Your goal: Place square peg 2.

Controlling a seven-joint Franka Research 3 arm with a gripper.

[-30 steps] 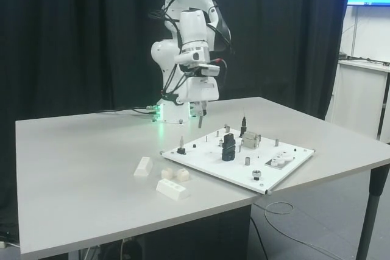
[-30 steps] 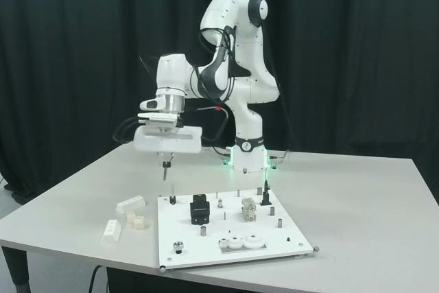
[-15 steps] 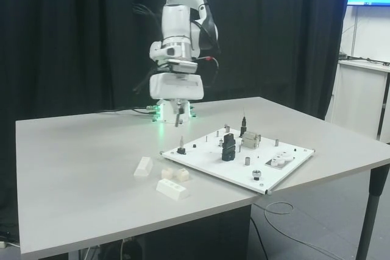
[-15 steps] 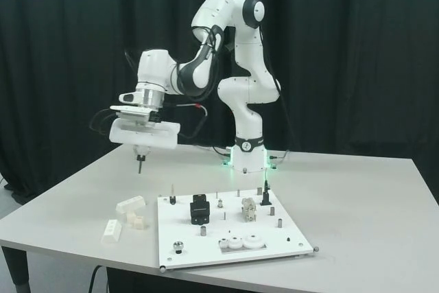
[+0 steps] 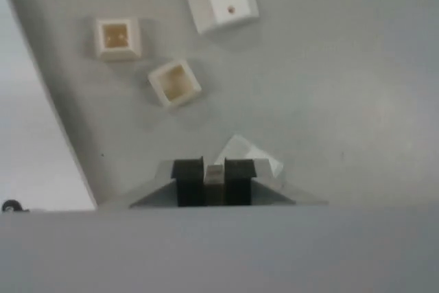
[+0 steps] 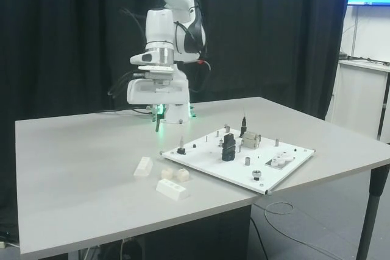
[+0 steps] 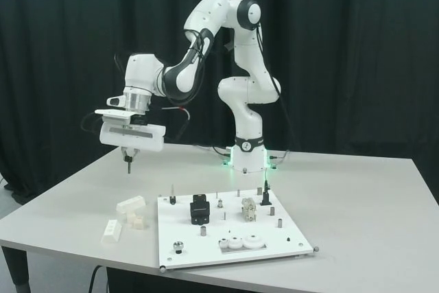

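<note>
My gripper is clamped on the square peg, which I carry high above the grey table, near the white blocks beside the white board. The peg hangs between the fingertips, long axis vertical, pointing down, which I judge suits insertion.

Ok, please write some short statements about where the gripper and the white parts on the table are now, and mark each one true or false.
1. The gripper hangs above the grey table, touching nothing on it. True.
2. The gripper's black fingers are spread wide apart. False: they are shut on a small grey peg.
3. Four white plastic blocks lie on the white assembly board. False: they lie on the table beside it.
4. Two white cube blocks have a square hollow on top. True.
</note>
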